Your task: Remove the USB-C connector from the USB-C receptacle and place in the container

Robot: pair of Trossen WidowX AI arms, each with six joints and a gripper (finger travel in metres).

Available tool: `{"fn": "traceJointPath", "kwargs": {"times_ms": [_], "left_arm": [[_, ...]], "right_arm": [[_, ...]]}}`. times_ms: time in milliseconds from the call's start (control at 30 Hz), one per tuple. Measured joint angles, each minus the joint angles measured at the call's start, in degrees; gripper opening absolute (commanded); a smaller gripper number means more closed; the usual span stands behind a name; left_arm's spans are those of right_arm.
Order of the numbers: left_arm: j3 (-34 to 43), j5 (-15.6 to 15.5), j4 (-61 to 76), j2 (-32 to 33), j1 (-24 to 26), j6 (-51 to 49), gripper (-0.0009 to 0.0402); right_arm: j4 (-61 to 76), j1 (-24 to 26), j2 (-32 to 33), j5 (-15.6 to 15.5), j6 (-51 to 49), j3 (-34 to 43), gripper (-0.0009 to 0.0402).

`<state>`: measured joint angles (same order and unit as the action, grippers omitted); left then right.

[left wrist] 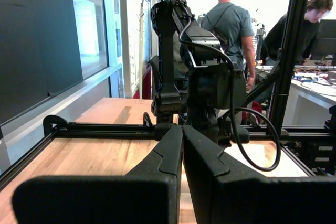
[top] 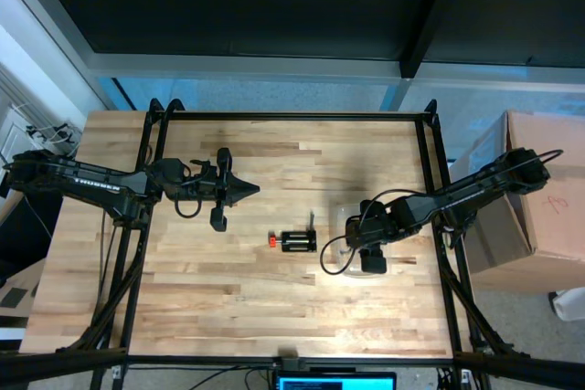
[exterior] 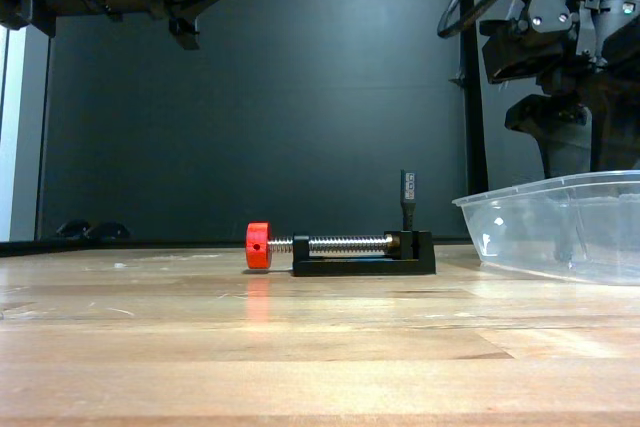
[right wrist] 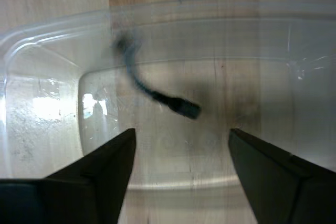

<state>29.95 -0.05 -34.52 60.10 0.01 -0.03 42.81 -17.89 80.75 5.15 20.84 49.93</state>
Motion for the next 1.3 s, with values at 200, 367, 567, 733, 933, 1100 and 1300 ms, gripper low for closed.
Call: {"fn": "traceJointPath", "kwargs": {"times_ms": [200,367,567,733,933,1100,1300], "left_arm": [[0.0,0.0,0.02,0.0,0.0,0.0,0.0],[0.0,0.0,0.02,0.0,0.0,0.0,0.0],[0.0,0.02,0.02,0.0,0.0,0.02,0.0],[-0.02,0.0,0.02,0.0,0.0,0.02,0.0],[0.0,0.0,0.02,0.0,0.0,0.02,0.0],[0.0,0.02,0.02,0.0,0.0,0.02,0.0],[-0.02,0.0,0.02,0.0,0.0,0.02,0.0]], "right_arm": [[-0.17,1.55,-4.28,1.84,-0.66,1.31,0.0233],[-3.72,5.14,-10.8,4.37,-4.57,2.05,0.0148],[-15.1,10.29,-17.11,4.44,-10.69,2.03,0.0021],[-25.81,14.1,-19.3,0.74,-17.18,1.6,0.001],[-41.4,17.84,-21.18,-5.03,-18.71,-3.21,-0.0001],[-55.45,18.73,-22.71,-5.51,-18.01,-10.16,0.0],[-69.2,20.46,-22.91,-6.71,-16.24,-16.98,0.0]]}}
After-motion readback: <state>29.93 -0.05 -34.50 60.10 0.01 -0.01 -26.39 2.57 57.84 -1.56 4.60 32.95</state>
